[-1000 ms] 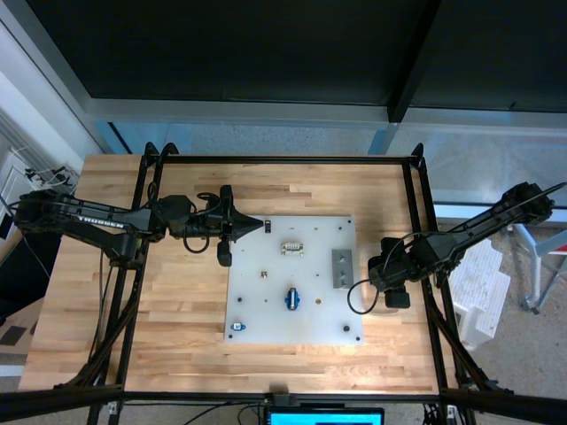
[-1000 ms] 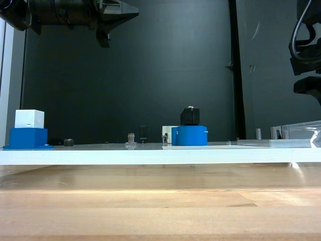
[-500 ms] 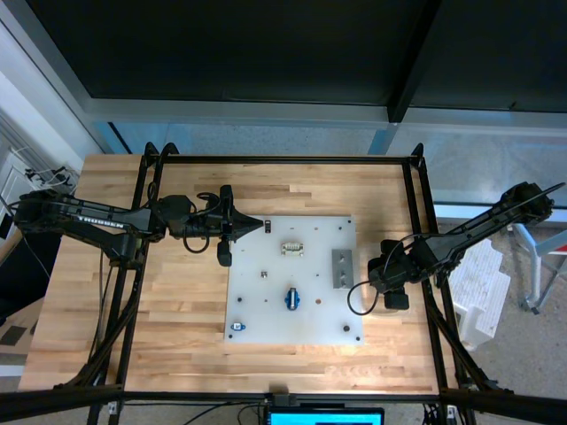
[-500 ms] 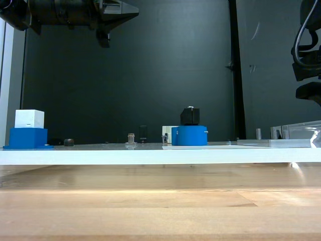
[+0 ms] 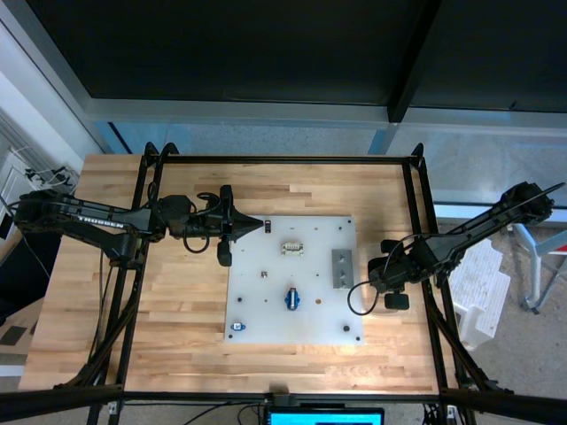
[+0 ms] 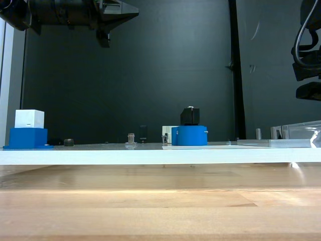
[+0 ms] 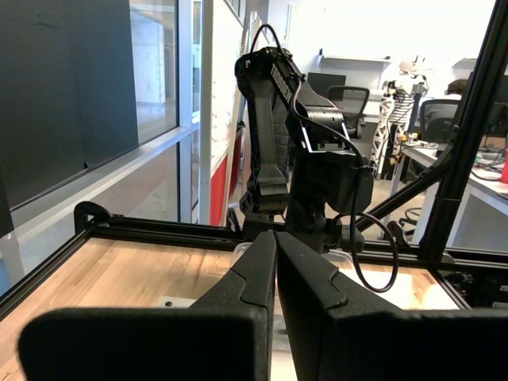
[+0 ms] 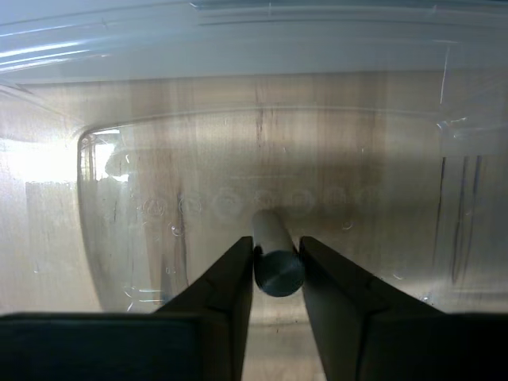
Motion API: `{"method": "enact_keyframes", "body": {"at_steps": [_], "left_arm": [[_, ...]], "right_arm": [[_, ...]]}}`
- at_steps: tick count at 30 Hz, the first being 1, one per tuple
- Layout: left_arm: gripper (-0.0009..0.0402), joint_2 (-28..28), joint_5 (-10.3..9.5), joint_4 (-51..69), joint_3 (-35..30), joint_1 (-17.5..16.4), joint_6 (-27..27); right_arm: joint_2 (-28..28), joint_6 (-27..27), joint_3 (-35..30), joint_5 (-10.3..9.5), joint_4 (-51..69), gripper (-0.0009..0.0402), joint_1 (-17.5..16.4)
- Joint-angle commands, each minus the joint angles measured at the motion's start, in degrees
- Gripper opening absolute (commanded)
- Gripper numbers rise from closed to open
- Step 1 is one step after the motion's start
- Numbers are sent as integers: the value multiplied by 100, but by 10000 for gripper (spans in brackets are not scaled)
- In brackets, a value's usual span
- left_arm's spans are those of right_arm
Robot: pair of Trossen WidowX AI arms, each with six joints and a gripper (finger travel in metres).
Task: Pick the 16mm cylinder and install on the taskboard
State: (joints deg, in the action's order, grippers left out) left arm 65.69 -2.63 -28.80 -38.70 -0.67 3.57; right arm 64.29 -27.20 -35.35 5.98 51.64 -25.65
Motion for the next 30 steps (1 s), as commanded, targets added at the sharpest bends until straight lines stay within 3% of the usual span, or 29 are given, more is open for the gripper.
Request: {"method": "enact_keyframes", "body": {"at_steps": [1,6,15,30], "left_arm": [[0,2,0,0,-2,0,0],[0,2,0,0,-2,-2,0],[0,2,0,0,-2,0,0],[0,2,0,0,-2,-2,0]], "right_arm": [[0,-2,-2,2,-13,37,0],[0,17,-87,-2,28,-3,0],[0,31,-581,0,393,12,2],[422,66,-2151,48,1631,12,26]]}}
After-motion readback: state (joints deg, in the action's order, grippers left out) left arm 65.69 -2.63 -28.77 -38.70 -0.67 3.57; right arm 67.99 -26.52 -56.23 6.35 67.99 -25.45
